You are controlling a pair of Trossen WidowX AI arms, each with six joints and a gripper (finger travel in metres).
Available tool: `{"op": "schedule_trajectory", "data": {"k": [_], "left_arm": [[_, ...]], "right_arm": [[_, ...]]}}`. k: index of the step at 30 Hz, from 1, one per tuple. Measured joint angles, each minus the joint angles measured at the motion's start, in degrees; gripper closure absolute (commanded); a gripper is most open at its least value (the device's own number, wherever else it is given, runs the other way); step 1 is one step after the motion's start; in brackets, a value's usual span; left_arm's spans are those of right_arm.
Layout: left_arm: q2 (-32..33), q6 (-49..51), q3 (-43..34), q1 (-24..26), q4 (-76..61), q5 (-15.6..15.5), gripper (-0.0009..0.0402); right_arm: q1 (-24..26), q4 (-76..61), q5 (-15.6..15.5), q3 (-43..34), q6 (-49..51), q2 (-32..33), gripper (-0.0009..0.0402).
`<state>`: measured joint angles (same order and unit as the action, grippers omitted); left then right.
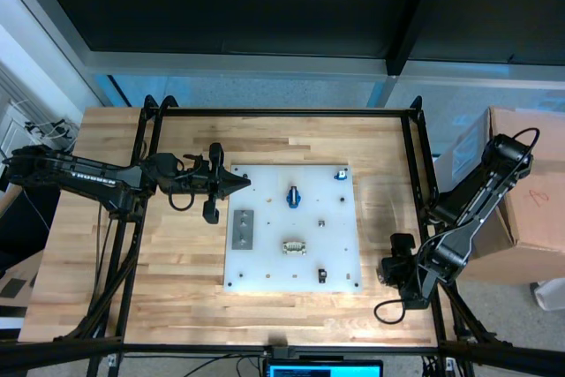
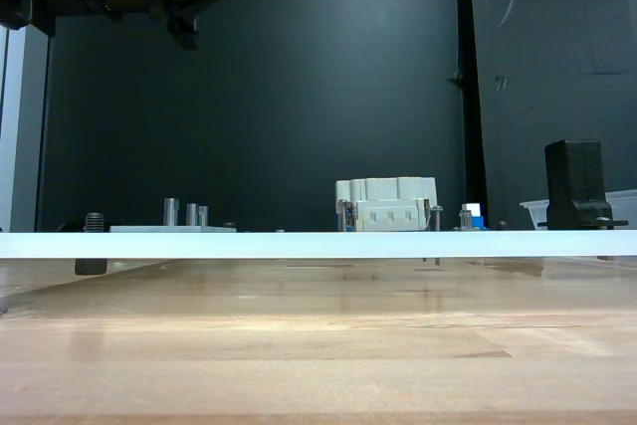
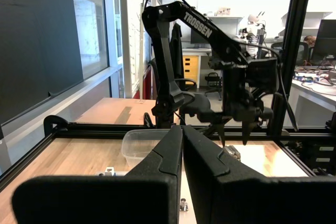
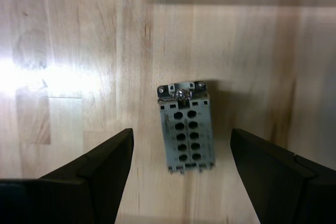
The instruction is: Remove the HAN10E connector from the taskboard and place in the container
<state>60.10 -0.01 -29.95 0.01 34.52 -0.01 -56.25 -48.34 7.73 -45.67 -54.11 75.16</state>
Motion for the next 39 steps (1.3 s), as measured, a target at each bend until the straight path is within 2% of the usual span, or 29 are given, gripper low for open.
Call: {"op": "schedule_trajectory", "data": {"k": [14,18,28,32,35,39], "left_arm": [[0.00,0.00,0.02,0.00,0.00,0.00,0.0393],[0.00,0.02,0.00,0.00,-0.02,-0.02,0.0393],[0.00,0.00,0.00,0.00,-0.02,-0.02,0.0393],[0.00,0.00,0.00,0.00,-0.02,0.00,0.0393],[0.00,0.00,0.02,0.00,-0.02,0.00,0.0393],[0.00,0.02,0.02,0.00,-0.02,0.00,0.0393]], "right_arm": [[0.00,-22.01,0.20,-17.62,-0.48,-2.03,0.0129],[0.00,-24.52,0.28,-20.13,-1.07,-2.03,0.0129],[0.00,-24.52,0.42,-18.97,-1.05,-1.68,0.0129],[0.13,-23.74,1.62,-17.86,-1.01,-0.96,0.0129],[0.37,-20.48,1.64,-15.02,-0.55,-0.13,0.0129],[0.81,-10.49,-0.15,-9.05,1.49,0.42,0.0129]]}}
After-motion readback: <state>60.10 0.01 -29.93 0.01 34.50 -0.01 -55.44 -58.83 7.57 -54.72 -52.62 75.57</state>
